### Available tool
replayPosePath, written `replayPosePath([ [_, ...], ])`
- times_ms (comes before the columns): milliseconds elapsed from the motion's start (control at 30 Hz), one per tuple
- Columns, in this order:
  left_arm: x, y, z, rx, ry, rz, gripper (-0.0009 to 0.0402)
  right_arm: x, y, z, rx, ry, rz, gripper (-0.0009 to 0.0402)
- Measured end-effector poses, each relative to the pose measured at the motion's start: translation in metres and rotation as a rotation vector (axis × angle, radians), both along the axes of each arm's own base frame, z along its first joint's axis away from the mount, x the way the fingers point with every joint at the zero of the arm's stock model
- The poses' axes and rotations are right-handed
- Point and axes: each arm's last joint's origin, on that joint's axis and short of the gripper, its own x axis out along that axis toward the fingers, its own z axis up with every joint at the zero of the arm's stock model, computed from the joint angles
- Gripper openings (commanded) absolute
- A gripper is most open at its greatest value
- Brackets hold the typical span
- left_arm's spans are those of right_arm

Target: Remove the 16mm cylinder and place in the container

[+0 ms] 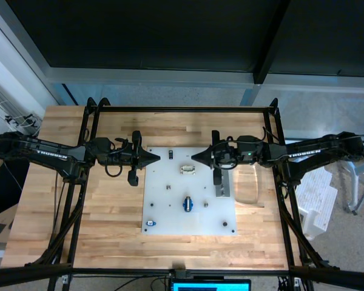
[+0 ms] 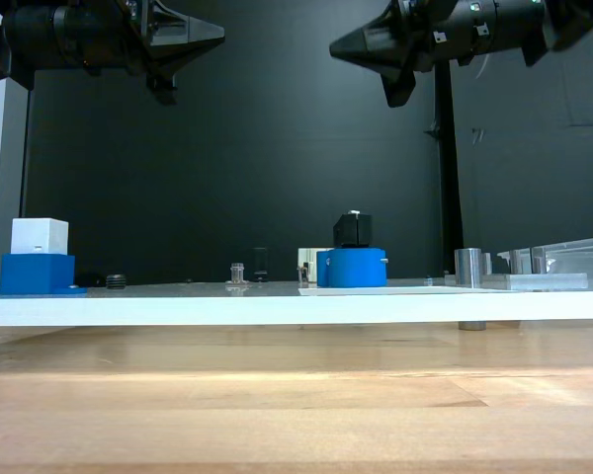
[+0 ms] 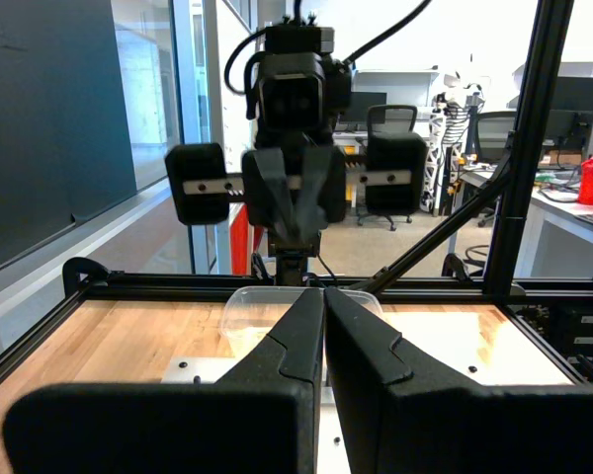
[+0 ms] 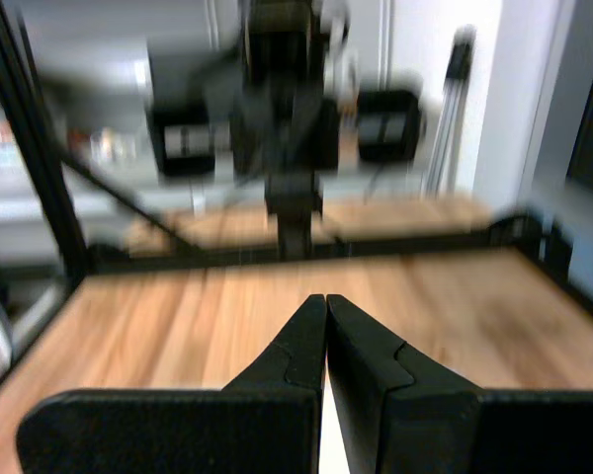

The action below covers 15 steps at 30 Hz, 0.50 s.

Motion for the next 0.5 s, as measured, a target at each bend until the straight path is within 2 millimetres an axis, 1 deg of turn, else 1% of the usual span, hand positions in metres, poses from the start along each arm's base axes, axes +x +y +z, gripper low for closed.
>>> replayPosePath([
  [233, 0.0, 0.0, 0.0, 0.0, 0.0, 0.0, 0.0, 0.007, 0.012, 0.009, -0.012, 0.283, 0.044, 0.0],
  [500, 0.0, 0.0, 0.0, 0.0, 0.0, 0.0, 0.0, 0.016, 0.032, 0.013, -0.045, 0.597, 0.105, 0.0],
])
